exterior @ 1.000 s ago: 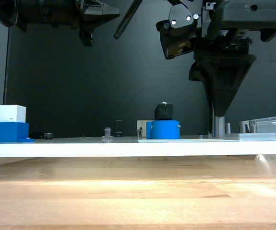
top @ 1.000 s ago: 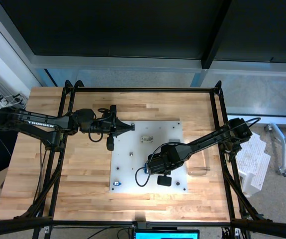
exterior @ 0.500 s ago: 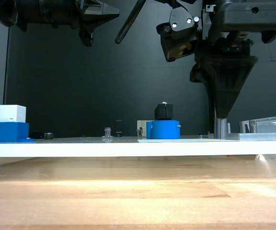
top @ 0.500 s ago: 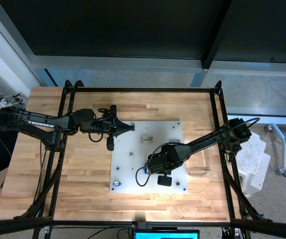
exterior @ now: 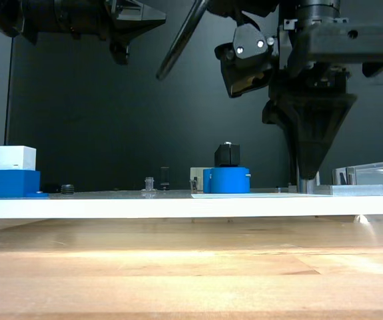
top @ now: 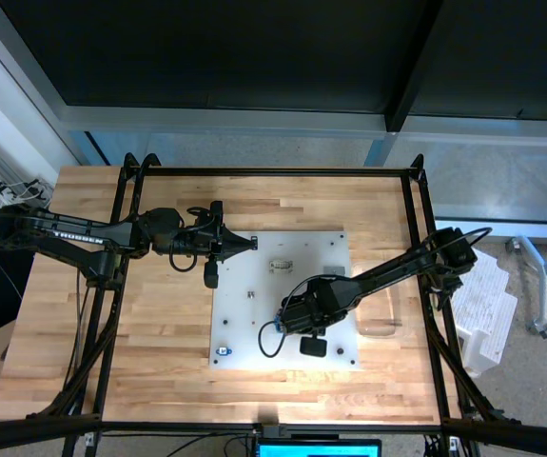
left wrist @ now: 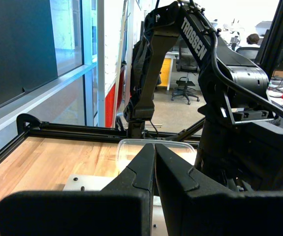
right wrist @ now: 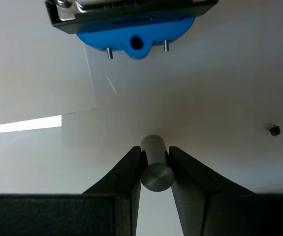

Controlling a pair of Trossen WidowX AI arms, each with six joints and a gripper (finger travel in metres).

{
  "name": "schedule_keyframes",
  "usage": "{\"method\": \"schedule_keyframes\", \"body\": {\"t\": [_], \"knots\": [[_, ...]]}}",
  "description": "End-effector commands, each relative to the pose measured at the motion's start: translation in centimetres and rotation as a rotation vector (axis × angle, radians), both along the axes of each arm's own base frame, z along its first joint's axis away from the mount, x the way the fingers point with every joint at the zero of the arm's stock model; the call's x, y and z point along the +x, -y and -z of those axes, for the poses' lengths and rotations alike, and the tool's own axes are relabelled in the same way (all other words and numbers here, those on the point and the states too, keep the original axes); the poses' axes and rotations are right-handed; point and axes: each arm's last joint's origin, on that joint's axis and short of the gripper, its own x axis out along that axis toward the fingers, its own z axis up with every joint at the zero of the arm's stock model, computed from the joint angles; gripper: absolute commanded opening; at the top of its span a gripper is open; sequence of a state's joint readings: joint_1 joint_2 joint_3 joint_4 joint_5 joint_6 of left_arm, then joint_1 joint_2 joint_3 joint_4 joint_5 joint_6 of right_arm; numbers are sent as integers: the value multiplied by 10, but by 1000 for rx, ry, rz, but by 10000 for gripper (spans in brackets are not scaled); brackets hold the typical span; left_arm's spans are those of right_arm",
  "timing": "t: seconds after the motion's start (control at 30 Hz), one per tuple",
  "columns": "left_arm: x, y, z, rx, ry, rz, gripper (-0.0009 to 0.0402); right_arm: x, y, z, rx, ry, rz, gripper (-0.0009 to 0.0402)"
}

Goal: Pick the 16mm cylinder and install on the taskboard

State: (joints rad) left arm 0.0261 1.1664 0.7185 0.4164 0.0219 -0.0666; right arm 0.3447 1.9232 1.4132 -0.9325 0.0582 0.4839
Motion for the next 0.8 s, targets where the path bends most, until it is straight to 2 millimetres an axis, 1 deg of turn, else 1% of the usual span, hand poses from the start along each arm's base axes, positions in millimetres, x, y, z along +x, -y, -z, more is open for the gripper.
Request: {"method": "schedule_keyframes", "body": {"t": [0.03,0.2,0.3,0.6,0.8], "knots": [[0,0,0,0,0,0,0,0,0,1,1,4,-2,0],[0,0,0,0,0,0,0,0,0,1,1,5,-2,1],[0,0,0,0,0,0,0,0,0,1,2,6,-2,13],[0,0,0,0,0,0,0,1,0,1,5,14,5,113],[0,0,0,0,0,0,0,0,0,-1,7,20,4,160]]}}
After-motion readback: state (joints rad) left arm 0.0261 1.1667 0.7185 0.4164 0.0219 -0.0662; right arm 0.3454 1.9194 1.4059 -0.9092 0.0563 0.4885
